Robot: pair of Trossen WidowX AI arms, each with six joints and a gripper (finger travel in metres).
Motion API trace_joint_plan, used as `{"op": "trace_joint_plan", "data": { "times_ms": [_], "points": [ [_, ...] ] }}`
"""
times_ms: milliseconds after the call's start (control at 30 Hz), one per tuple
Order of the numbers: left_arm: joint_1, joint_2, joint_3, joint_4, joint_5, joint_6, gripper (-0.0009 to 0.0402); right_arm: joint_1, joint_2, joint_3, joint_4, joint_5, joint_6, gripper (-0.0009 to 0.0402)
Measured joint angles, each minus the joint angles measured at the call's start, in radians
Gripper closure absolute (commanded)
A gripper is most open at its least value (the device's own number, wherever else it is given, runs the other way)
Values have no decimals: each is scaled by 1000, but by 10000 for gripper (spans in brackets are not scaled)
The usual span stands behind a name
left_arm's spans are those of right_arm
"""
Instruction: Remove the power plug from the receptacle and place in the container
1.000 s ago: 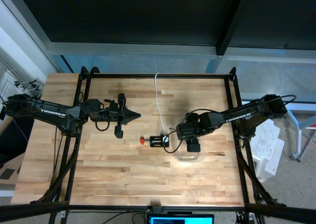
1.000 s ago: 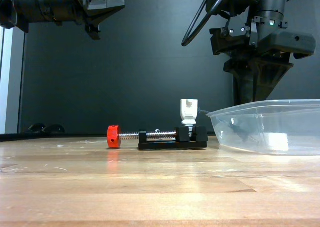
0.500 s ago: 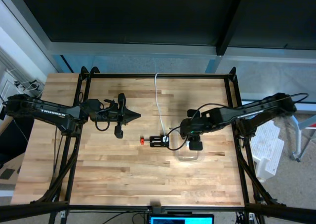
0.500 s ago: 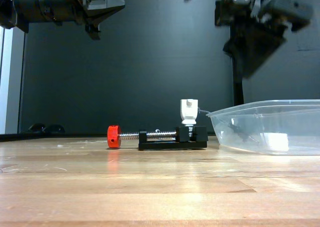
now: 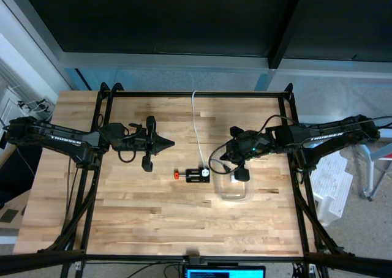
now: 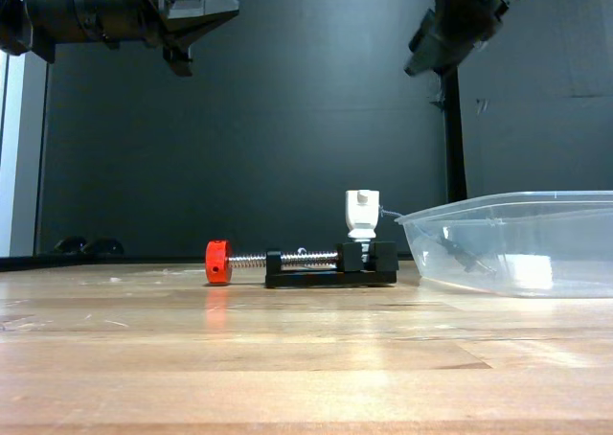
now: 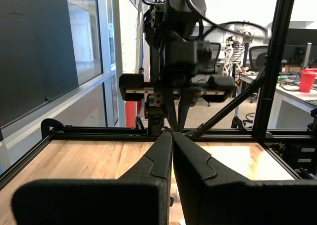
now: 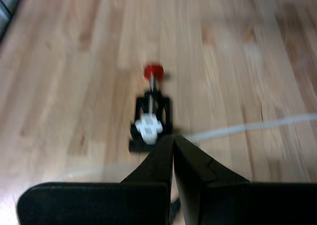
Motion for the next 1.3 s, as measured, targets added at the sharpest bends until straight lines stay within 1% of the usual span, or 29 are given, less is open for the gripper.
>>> {"op": "trace_joint_plan", "data": {
  "times_ms": [67,167,200,433,600,900,1033,1300],
  "points": [
    [0,0,0,0,0,0,393,-26,-21,-13,56,-20,-2,394],
    [0,0,0,0,0,0,393,-62,-53,-60,158,-66,-10,393],
    [0,0,0,0,0,0,393,-70,-64,-79,196,-72,-10,393],
    [0,0,0,0,0,0,393,-97,-129,-218,481,-70,-9,393],
    [0,0,0,0,0,0,393,-99,-153,-290,646,-46,-11,393],
    [0,0,0,0,0,0,393,-111,-192,-412,895,-45,-27,393],
    [0,0,0,0,0,0,393,-112,-200,-441,949,-40,-27,393],
    [0,0,0,0,0,0,393,-113,-212,-471,984,-39,-27,393]
  ]
}}
